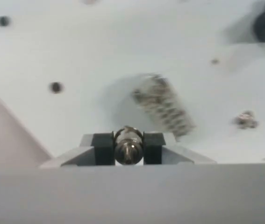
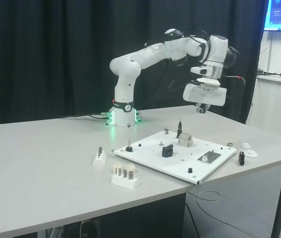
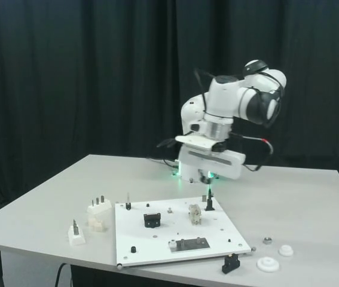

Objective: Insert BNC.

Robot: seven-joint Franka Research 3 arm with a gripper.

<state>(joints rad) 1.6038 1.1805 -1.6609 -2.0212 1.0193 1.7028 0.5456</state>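
Observation:
In the wrist view my gripper [image 1: 128, 149] is shut on a small metal BNC connector [image 1: 128, 145], held between two black pads [image 1: 103, 148]. Under it lies the white board [image 1: 76, 51] with a ribbed grey block [image 1: 164, 106]. From the room cameras, the gripper [image 2: 202, 108] [image 3: 204, 177] hangs well above the far part of the board [image 2: 150, 163] [image 3: 157, 251]. The grey block [image 2: 185, 141] [image 3: 194, 215] stands on the board below it, beside a thin upright post [image 2: 179, 126] [image 3: 209, 203].
On the board stand a black block [image 2: 167, 150] [image 3: 152, 220] and a grey plate [image 2: 208, 157] [image 3: 187, 244]. White pin holders [image 2: 125, 177] [image 3: 99, 213] sit on one side of the board. White round parts [image 2: 249, 151] [image 3: 268, 263] and a small black piece [image 2: 241, 158] [image 3: 231, 263] lie on the other side.

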